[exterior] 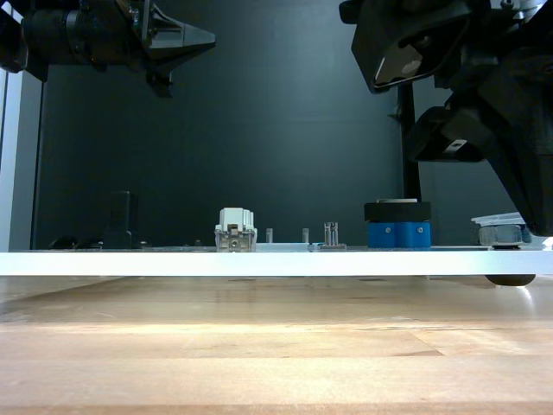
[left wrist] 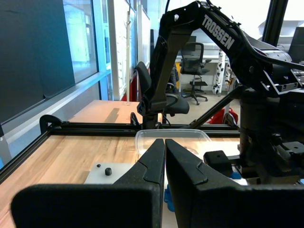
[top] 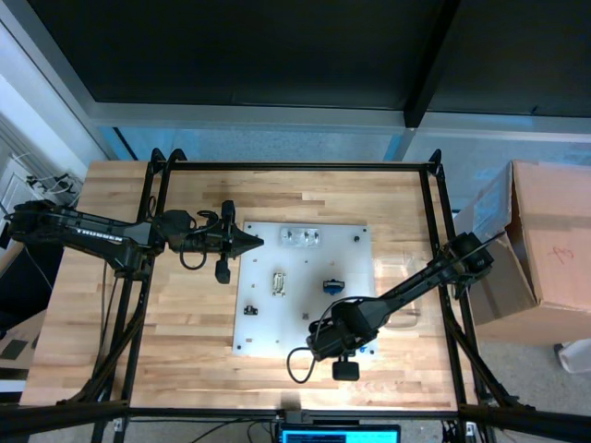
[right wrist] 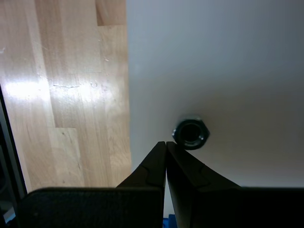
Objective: Unfasten the M12 nut and place it in the container
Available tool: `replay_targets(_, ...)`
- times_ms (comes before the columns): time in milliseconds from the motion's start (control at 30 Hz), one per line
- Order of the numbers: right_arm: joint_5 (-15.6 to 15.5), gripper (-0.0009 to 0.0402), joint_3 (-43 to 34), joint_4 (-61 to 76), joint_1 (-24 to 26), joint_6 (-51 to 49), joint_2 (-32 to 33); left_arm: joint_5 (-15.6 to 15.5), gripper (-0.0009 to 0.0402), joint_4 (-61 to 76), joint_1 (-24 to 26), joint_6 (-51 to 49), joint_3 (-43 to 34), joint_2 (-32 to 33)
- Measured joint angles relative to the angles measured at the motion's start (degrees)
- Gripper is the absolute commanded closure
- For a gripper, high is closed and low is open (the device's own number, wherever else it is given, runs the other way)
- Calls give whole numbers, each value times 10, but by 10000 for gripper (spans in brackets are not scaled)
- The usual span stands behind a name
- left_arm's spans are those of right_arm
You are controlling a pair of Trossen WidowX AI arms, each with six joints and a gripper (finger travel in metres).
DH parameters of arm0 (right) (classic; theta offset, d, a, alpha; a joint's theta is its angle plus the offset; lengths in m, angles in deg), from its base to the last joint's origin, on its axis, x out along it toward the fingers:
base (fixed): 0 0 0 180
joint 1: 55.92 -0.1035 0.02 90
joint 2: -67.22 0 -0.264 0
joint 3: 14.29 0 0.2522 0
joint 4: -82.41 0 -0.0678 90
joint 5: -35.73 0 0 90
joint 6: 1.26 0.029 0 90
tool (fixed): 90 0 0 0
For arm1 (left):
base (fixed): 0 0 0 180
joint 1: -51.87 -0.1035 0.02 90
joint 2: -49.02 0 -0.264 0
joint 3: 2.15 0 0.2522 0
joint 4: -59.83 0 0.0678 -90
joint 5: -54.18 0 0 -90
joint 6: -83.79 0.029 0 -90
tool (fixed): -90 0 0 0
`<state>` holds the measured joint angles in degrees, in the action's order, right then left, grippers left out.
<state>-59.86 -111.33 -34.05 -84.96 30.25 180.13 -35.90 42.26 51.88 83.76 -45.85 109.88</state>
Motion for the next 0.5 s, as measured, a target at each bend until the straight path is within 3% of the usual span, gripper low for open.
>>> replay_targets(167, 15, 393, 0, 6, 0, 7, 0, 0, 393, 0, 0, 0, 0, 0)
replay_targets(300, 124, 393, -8, 65, -1, 35, -1, 0, 393, 0, 0, 0, 0, 0)
replay_targets(367, 156, 393, -17, 88, 1, 42, -5, 0, 393, 0, 0, 0, 0, 0)
replay_targets(500, 151, 393, -24, 92, -2, 43, -15, 0, 393, 0, 0, 0, 0, 0)
